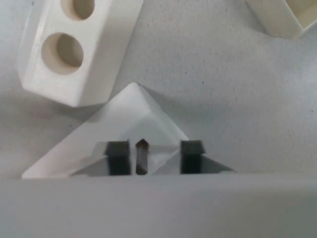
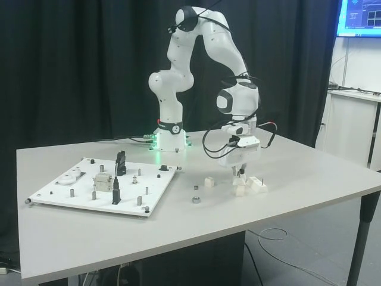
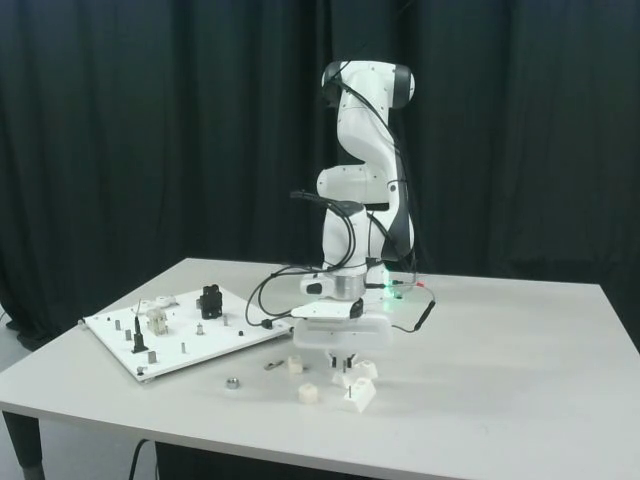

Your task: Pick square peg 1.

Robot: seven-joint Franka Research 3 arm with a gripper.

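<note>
The wrist view's edge cuts off the white block (image 1: 74,47) with round holes.

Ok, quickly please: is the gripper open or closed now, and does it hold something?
Gripper: open, holding nothing; its fingers stand over the white peg, one on each side, not yet closed.

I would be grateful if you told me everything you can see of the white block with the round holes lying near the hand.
The white block looks like smooth moulded plastic, oblong with rounded corners. Two round holes show in its upper face, set in a row, one cut off by the wrist view's edge. It lies flat on the grey table, skewed relative to the square peg under the hand, close to the peg's corner. Whether they touch is unclear. The hand does not hold it.
</note>
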